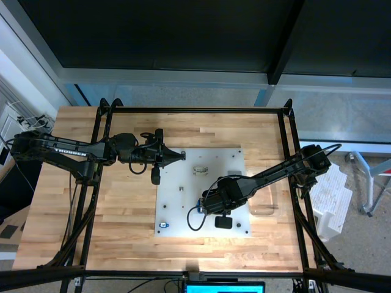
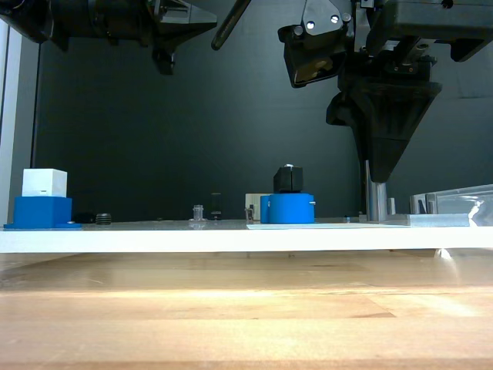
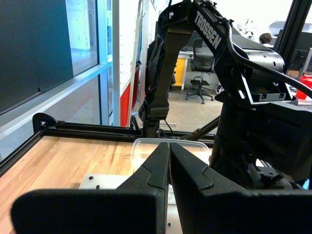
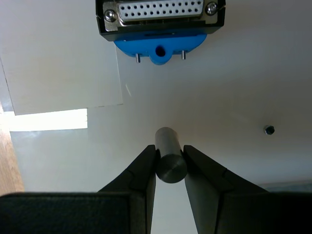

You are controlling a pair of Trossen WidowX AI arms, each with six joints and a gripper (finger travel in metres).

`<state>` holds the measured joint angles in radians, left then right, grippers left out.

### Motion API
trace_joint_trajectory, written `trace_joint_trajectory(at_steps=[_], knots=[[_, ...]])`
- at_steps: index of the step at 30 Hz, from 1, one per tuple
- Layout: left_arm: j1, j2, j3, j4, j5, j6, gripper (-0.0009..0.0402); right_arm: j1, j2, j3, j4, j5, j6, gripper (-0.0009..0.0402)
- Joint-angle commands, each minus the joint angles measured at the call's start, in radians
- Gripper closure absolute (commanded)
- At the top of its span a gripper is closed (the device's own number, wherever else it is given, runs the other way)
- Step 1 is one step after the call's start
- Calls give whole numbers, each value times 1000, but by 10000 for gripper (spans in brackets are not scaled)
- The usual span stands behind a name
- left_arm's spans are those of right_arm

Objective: Pick the 16mm cylinder and install on the taskboard

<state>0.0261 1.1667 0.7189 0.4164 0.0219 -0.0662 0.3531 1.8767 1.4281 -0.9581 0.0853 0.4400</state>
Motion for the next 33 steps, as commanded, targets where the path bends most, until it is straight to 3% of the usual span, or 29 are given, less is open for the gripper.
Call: trace_joint_trajectory(at_steps=[1, 33], knots=[[0, 0, 0, 0, 0, 0, 393, 0, 0, -7, 0, -3, 0, 393], [0, 0, 0, 0, 0, 0, 393, 0, 0, -30, 32, -8, 16, 393]])
